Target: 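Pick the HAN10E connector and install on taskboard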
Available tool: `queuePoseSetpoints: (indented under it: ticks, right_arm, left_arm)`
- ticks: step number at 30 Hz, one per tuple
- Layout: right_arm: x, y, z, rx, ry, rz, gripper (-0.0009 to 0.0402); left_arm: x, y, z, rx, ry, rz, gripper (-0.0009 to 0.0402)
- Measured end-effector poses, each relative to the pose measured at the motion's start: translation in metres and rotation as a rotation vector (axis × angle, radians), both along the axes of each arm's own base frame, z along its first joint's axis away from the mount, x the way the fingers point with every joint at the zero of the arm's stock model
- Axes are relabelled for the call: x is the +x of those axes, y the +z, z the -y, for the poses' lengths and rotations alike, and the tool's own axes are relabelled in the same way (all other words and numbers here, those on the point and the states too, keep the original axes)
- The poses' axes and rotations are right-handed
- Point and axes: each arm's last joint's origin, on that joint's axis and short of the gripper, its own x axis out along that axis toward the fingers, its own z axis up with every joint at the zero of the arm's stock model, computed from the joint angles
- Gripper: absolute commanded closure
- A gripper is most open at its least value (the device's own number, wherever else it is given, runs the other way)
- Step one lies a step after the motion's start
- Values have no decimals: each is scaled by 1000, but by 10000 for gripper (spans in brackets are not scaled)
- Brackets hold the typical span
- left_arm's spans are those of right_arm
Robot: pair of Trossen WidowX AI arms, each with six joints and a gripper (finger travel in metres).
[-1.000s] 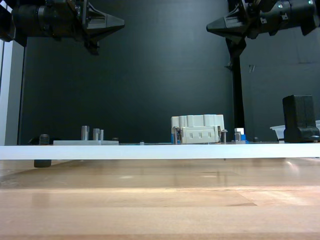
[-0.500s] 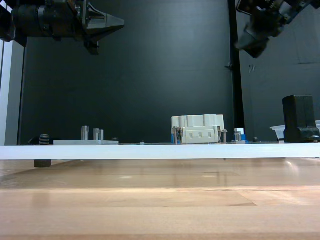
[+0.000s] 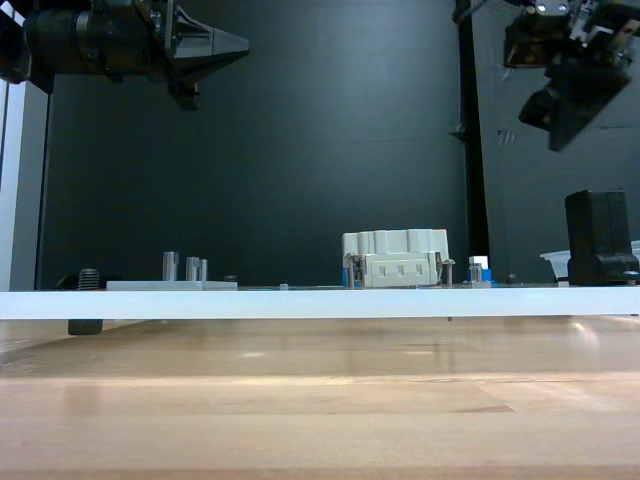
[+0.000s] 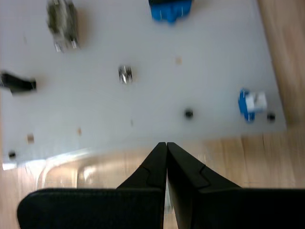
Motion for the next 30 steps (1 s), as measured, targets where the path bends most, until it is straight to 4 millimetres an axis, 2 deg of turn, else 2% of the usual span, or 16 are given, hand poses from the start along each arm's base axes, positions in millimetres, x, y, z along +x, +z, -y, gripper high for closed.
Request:
queuePoseSetpoints:
  ticks: [6,14,18,22,30]
  right_arm:
    - [-3,-9,0,1,-11,-143,393]
    - [0,-22,-2,-2,-3,-258,393]
    - [0,-28,-8,-66,24,-280,385]
    - [0,-29,-12,-85,35,-281,342]
    - [4,-33,-19,-99,41,-284,208]
  left_arm:
    - [0,0,0,0,0,0,392]
    - [0,0,0,0,0,-1,392]
    - [0,0,0,0,0,0,392]
    - [0,0,0,0,0,-1,392]
    - [0,0,0,0,0,0,392]
